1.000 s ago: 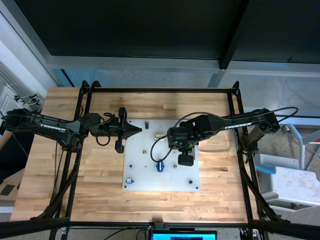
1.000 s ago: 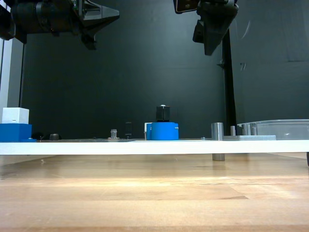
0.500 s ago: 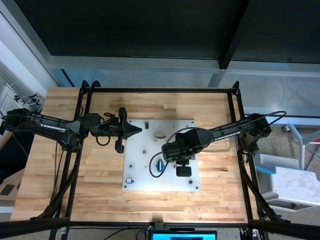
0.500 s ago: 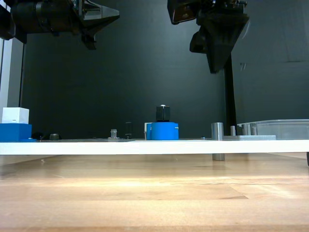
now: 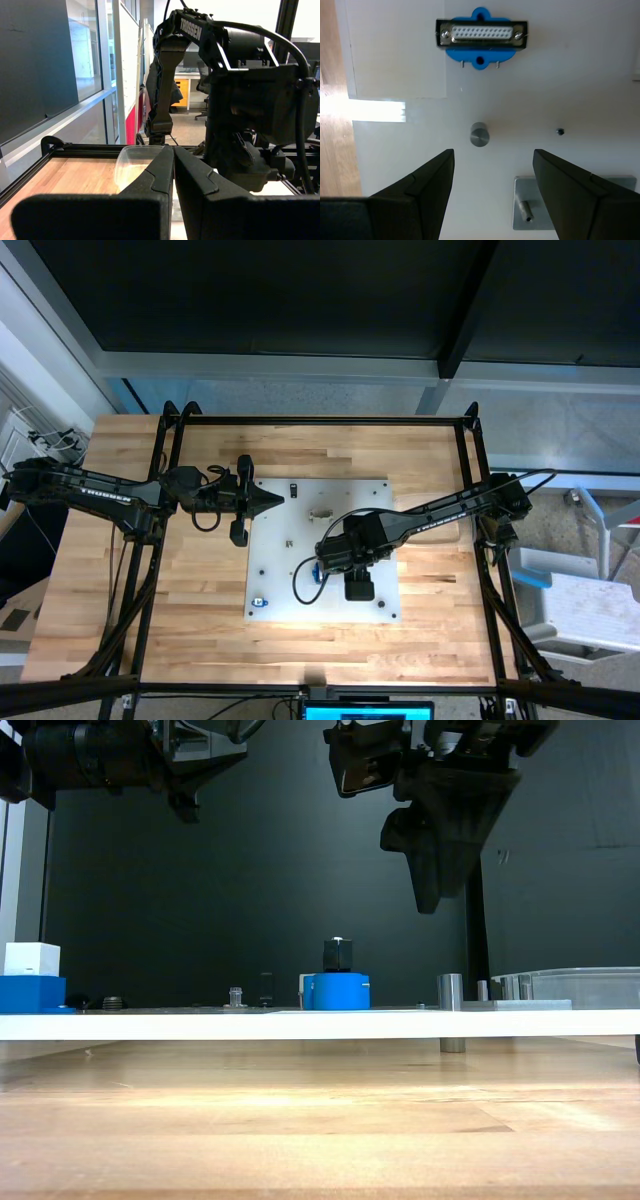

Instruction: Pick the 16mm cylinder and place it in the container

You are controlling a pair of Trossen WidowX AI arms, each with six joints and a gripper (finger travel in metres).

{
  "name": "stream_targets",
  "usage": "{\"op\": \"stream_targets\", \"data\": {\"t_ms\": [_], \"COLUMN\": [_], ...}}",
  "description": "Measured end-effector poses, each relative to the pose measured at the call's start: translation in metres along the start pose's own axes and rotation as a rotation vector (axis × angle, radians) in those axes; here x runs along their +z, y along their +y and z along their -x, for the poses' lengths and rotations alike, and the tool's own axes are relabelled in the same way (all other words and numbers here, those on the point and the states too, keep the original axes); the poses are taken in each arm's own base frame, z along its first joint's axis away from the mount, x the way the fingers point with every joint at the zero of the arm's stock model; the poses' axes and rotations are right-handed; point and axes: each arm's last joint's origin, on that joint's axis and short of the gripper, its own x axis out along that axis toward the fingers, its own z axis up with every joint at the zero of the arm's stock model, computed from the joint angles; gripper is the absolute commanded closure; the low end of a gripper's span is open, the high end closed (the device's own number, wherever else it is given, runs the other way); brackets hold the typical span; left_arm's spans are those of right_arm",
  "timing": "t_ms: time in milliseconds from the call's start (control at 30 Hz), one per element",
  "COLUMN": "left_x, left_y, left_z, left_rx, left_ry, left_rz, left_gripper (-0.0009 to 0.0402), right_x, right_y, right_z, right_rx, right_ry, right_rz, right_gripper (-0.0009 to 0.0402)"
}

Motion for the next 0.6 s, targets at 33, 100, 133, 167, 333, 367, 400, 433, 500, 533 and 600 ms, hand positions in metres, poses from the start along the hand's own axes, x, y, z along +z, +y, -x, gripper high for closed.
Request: {"op": "stream_targets", "data": {"t_ms": [33,100,133,167,333,367,400,433,500,533,600], "left_x": [0.0,0.0,0.0,0.0,0.0,0.0,0.0,0.0,0.0,0.0,0.0], "left_y": [0.0,0.0,0.0,0.0,0.0,0.0,0.0,0.0,0.0,0.0,0.0], "left_z": [0.0,0.0,0.0,0.0,0.0,0.0,0.0,0.0,0.0,0.0,0.0], "left_rx": [0.0,0.0,0.0,0.0,0.0,0.0,0.0,0.0,0.0,0.0,0.0], "left_ry": [0.0,0.0,0.0,0.0,0.0,0.0,0.0,0.0,0.0,0.0,0.0], "left_rz": [0.0,0.0,0.0,0.0,0.0,0.0,0.0,0.0,0.0,0.0,0.0], "left_gripper": [0.0393,0.0393,0.0393,0.0393,0.0393,0.0393,0.0393,0.0393,0.0393,0.0393,0.0393], "right_x": [0.0,-0.002,-0.003,-0.004,-0.007,-0.007,-0.007,-0.007,-0.007,-0.008,-0.008], "right_y": [0.001,0.002,0.003,0.003,0.004,0.004,0.004,0.005,0.005,0.005,0.005], "right_z": [-0.002,-0.005,-0.007,-0.009,-0.014,-0.015,-0.016,-0.017,-0.02,-0.021,-0.023], "right_rx": [0.001,0.001,0.001,0.0,-0.003,-0.004,-0.003,-0.001,0.001,0.002,0.002], "right_ry": [-0.002,-0.001,0.002,0.006,0.017,0.019,0.017,0.012,0.005,0.003,0.003], "right_rz": [0.002,0.001,-0.003,-0.005,-0.004,-0.004,-0.005,-0.007,-0.016,-0.02,-0.022], "right_gripper": [0.0173,0.0174,0.0174,0.0173,0.0173,0.0173,0.0173,0.0173,0.0173,0.0173,0.0173]}}
